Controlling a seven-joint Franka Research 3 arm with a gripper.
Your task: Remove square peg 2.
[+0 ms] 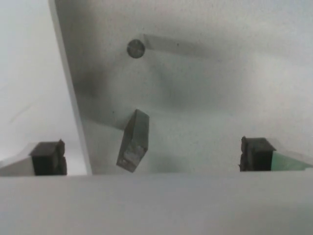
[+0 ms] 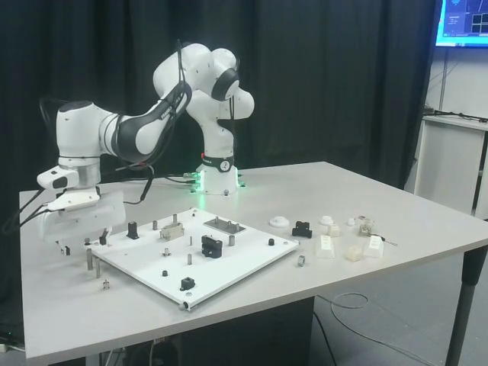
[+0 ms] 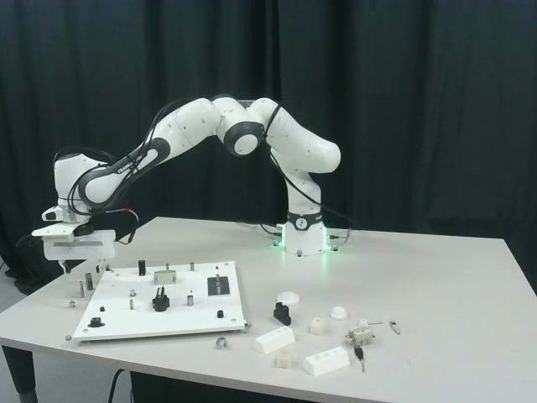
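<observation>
Two black fingertips of the end effector [image 1: 151, 155] stand wide apart and hold nothing, so it is released. Between them and below stands the square peg [image 1: 133, 142], seated in the white board [image 1: 205, 98] close to the board's edge, beyond which the grey surface [image 1: 29, 73] shows. I judge that the step in hand is the approach, with the grasp not yet made. The next move calls for lowering straight down until the fingertips are on both sides of the peg, then closing on two flat faces. The peg's long axis seems nearly vertical, its top pointing up toward the end effector. Farther off lies a round hole [image 1: 136, 48].
</observation>
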